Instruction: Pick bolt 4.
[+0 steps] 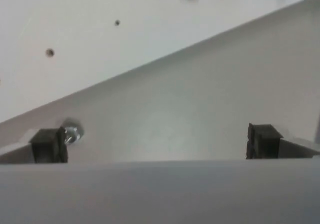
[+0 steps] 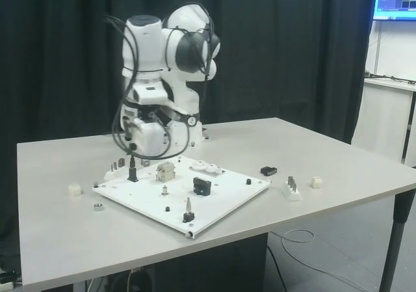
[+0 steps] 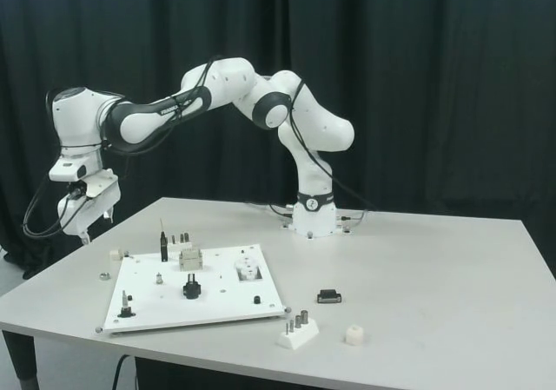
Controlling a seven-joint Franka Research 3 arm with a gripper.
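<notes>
Which of the bolts was bolt 4 could not be told, as nothing marked them. One set of upright bolts (image 3: 297, 322) stood in a small white holder (image 3: 296, 335) on the grey table (image 3: 434, 268) near its front edge, just off the white board (image 3: 217, 307). A second holder with bolts (image 3: 180, 240) stood at the board's far side, beside a tall black pin (image 3: 162, 242).

The gripper (image 3: 84, 229) hung above the table's end, beyond the board's edge and well apart from both holders. In the wrist view its black fingertips (image 1: 50, 145) stood wide apart with nothing between them. The lower part of that picture was blocked by the gripper's own grey body. A small shiny metal piece (image 1: 72, 133) showed just beside one fingertip, too dim to name. In the first room view the arm's cables partly hid the fingers.

Below the gripper's side of the table lay a nut (image 3: 104, 276) and a white cube (image 3: 115, 254). A black knob (image 3: 191, 289) sat on the board. A black connector (image 3: 329, 296) and another white cube (image 3: 353, 333) lay on the open table.
</notes>
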